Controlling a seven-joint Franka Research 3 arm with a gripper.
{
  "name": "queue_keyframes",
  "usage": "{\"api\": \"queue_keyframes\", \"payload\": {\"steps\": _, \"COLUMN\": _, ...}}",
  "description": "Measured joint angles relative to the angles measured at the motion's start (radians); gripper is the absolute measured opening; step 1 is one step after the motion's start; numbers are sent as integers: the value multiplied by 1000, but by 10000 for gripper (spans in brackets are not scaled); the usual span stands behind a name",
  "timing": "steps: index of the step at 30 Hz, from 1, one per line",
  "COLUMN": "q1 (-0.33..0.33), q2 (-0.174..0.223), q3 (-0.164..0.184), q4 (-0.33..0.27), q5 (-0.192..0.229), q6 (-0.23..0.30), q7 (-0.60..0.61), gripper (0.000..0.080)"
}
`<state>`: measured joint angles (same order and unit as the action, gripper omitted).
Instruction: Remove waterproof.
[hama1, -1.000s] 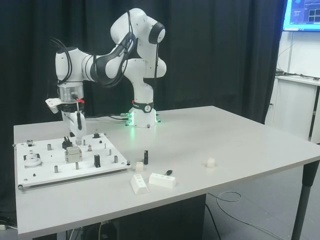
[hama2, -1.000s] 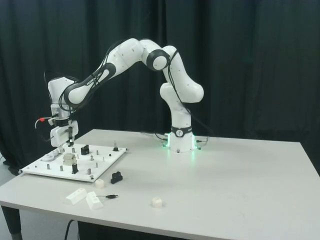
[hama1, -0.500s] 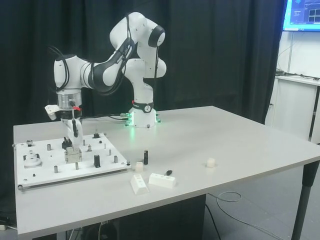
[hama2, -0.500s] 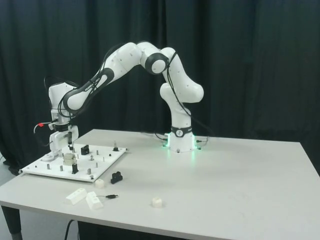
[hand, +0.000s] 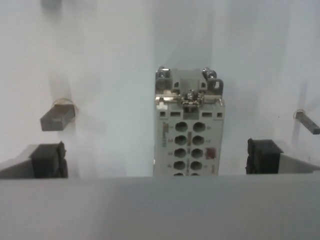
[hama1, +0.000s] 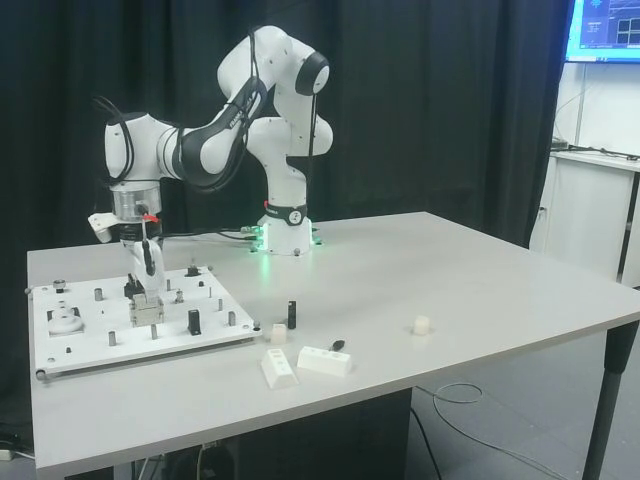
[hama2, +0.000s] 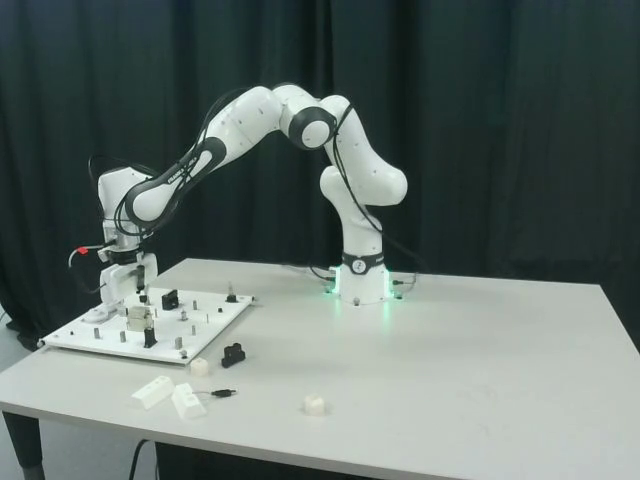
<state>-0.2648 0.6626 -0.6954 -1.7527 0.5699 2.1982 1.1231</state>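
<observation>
Tool (hama1: 146, 285) has descended over the grey multi-pin waterproof connector block (hand: 187, 131) on the white board (hama1: 215, 335); fingers spread either side, not yet gripping. Closure appears imminent.

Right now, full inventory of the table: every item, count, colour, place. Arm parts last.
Board: 1, white, on the grey table, at the end where the gripper works.
Waterproof connector: 1, grey, on the board under the gripper.
Pegs on the board: several, grey and black; exact count unclear.
Round white part: 1, on the board's outer end.
White blocks: 2, at the table's front edge.
Small white cubes: 2, one beside the board, one alone toward the table's middle.
Small black clip: 1, off the board.
Gripper: 1, above the connector, fingers apart on either side.
Arm: 1, white, green light at its base.
</observation>
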Motion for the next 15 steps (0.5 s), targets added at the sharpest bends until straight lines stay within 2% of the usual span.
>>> {"api": "queue_keyframes", "payload": {"steps": 15, "q1": -2, "q2": 2, "q3": 1, "q4": -29, "q5": 34, "q6": 0, "q7": -40, "gripper": 800}}
